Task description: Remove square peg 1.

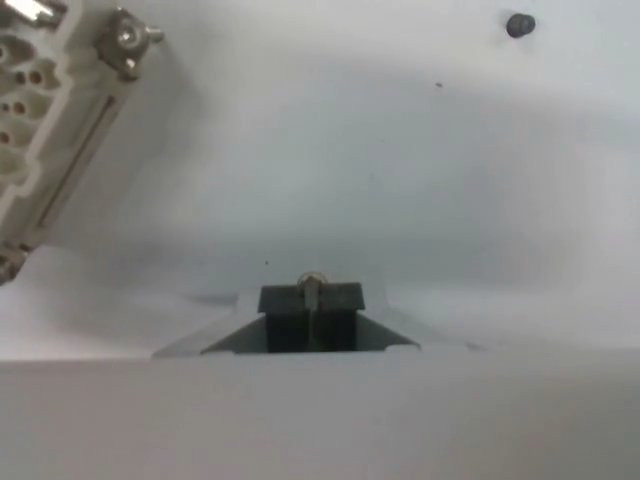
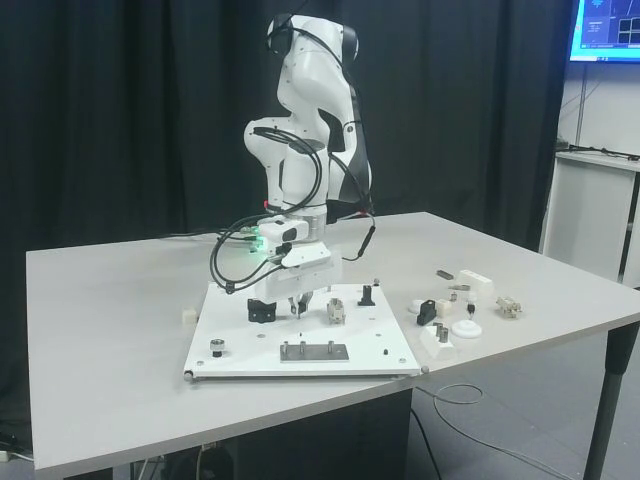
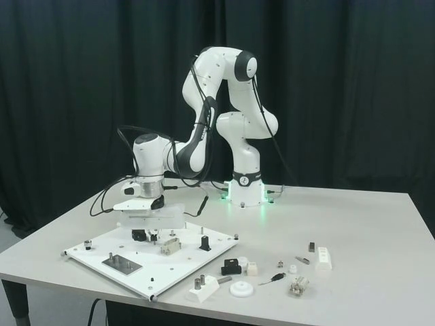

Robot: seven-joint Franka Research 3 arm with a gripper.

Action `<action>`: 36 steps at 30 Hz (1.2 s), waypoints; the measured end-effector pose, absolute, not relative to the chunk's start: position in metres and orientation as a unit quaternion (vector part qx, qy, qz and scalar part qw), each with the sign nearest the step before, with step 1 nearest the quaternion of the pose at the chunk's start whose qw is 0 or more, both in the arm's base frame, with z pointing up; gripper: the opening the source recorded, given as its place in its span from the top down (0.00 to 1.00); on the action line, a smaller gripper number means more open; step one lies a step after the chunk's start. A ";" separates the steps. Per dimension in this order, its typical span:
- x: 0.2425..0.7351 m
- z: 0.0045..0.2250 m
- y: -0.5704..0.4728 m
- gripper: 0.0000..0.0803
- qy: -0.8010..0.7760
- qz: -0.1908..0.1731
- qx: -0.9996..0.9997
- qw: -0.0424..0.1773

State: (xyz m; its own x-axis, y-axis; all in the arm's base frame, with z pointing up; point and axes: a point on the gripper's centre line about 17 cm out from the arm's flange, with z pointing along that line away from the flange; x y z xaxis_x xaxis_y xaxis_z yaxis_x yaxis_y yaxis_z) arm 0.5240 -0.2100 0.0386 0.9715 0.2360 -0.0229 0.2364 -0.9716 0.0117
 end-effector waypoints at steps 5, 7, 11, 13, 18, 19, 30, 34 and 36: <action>0.524 0.039 -0.210 0.97 0.111 -0.011 0.994 0.007; 0.524 0.039 -0.210 0.97 0.106 -0.011 0.994 0.007; 0.524 0.039 -0.210 0.97 0.093 -0.010 0.996 0.008; 0.524 0.039 -0.210 0.97 0.087 -0.010 0.996 0.008; 0.524 0.039 -0.210 0.97 0.085 -0.010 0.996 0.008; 0.524 0.039 -0.210 0.97 0.086 -0.010 0.996 0.008; 0.524 0.039 -0.209 0.97 0.128 -0.011 0.992 0.008; 0.524 0.039 -0.209 0.97 0.136 -0.011 0.991 0.008; 0.524 0.039 -0.209 0.97 0.144 -0.011 0.990 0.008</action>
State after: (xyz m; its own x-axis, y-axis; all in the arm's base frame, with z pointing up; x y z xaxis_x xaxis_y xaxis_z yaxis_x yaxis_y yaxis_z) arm 0.5243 -0.2095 0.0388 0.9586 0.2839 -0.0238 0.2842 -0.9587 0.0118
